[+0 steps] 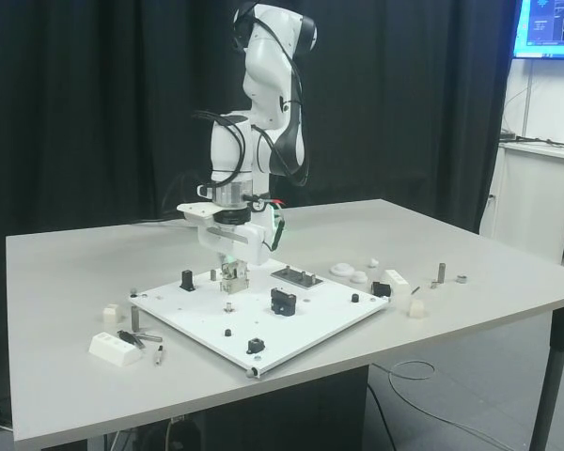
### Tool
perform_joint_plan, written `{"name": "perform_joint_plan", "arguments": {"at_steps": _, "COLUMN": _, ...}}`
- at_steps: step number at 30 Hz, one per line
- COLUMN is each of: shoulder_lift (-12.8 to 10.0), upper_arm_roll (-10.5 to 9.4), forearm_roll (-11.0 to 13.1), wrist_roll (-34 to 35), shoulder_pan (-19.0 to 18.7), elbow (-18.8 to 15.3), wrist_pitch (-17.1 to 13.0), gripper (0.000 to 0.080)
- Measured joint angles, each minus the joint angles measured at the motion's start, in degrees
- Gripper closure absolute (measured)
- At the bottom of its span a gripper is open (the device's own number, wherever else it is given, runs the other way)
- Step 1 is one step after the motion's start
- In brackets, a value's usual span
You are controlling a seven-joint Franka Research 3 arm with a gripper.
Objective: Remove waterproof.
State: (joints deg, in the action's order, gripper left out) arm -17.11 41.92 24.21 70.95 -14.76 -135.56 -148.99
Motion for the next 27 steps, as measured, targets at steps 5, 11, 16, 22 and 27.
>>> {"name": "perform_joint_plan", "arguments": {"at_steps": 5, "shoulder_lift": 0.0, "upper_arm_roll": 0.00, "forearm_roll": 0.0, "wrist_roll": 0.0, "shoulder_pan": 0.0, "elbow": 0.0, "wrist_pitch": 0.0, "gripper": 0.0489}}
{"name": "perform_joint_plan", "arguments": {"at_steps": 11, "shoulder_lift": 0.0, "upper_arm_roll": 0.00, "forearm_roll": -0.1, "wrist_roll": 0.0, "shoulder_pan": 0.0, "elbow": 0.0, "wrist_pitch": 0.0, "gripper": 0.0489}}
{"name": "perform_joint_plan", "arguments": {"at_steps": 16, "shoulder_lift": 0.0, "upper_arm_roll": 0.00, "forearm_roll": -0.2, "wrist_roll": 0.0, "shoulder_pan": 0.0, "elbow": 0.0, "wrist_pitch": 0.0, "gripper": 0.0489}}
{"name": "perform_joint_plan", "arguments": {"at_steps": 22, "shoulder_lift": 0.0, "upper_arm_roll": 0.04, "forearm_roll": -0.3, "wrist_roll": 0.1, "shoulder_pan": -0.1, "elbow": 0.0, "wrist_pitch": 0.0, "gripper": 0.0489}}
{"name": "perform_joint_plan", "arguments": {"at_steps": 27, "shoulder_lift": 0.0, "upper_arm_roll": 0.05, "forearm_roll": -0.5, "wrist_roll": 0.3, "shoulder_pan": -0.1, "elbow": 0.0, "wrist_pitch": 0.0, "gripper": 0.0489}}
